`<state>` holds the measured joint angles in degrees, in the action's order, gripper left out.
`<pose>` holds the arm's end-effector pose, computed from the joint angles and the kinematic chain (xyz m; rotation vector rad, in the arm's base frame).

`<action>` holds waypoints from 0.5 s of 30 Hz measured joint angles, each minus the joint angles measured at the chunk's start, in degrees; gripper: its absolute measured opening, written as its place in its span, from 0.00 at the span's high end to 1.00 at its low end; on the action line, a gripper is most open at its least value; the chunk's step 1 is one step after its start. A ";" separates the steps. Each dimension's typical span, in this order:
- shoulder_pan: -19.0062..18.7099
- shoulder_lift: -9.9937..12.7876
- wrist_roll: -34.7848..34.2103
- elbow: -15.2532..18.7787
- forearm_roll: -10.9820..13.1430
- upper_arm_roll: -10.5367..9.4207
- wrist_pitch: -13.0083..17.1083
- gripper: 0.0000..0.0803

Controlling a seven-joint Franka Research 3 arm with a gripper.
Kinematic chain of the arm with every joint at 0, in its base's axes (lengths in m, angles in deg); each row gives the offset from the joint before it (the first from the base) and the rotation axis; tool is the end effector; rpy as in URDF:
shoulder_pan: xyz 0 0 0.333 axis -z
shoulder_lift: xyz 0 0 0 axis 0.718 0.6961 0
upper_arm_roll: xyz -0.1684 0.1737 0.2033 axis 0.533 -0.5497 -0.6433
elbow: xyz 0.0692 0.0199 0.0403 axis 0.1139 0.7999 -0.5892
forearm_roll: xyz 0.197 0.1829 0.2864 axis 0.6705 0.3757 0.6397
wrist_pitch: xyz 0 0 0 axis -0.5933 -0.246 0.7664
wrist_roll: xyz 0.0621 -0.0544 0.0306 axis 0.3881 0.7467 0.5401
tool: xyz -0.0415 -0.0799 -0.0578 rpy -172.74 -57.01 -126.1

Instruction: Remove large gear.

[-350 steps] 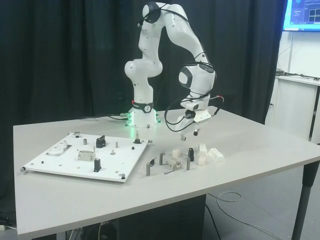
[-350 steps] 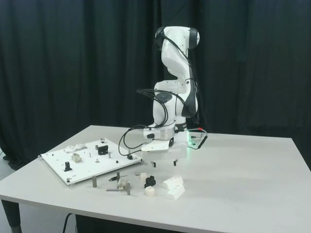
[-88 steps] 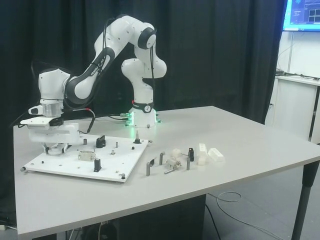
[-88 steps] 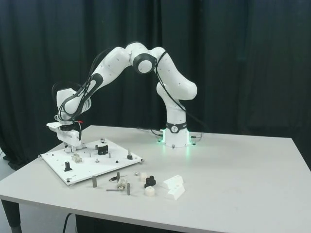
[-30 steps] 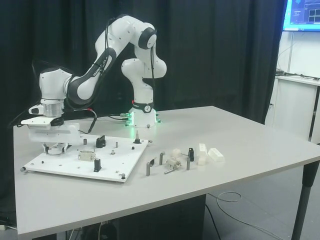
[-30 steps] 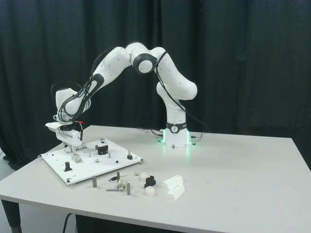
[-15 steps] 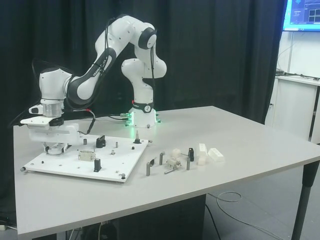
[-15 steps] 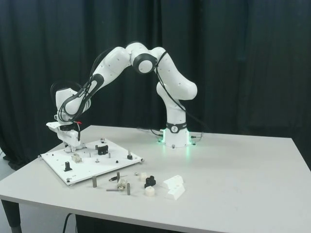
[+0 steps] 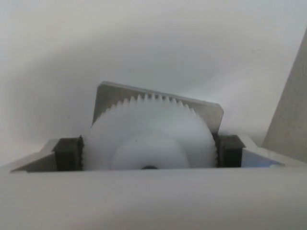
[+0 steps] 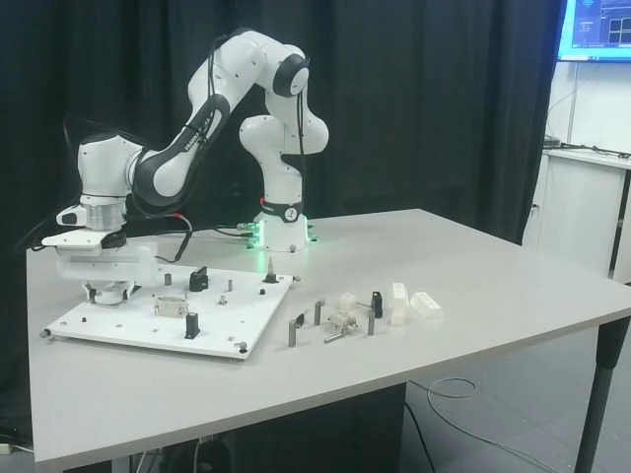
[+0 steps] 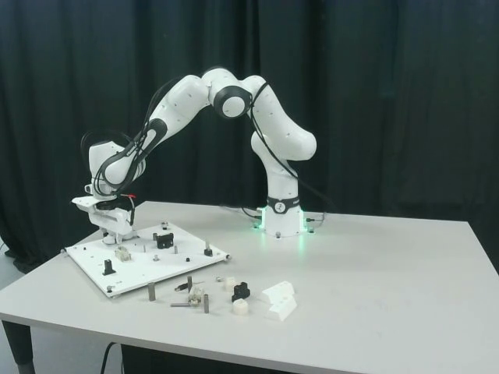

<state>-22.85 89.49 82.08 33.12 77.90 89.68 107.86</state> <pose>0.3167 -0.5433 0.2066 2.5775 -1.7678 -0.0067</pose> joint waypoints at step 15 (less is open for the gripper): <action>-0.01 -0.07 -7.18 -0.02 0.03 0.09 -0.05 0.26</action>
<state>-22.86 89.42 74.90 33.10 77.93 89.77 107.81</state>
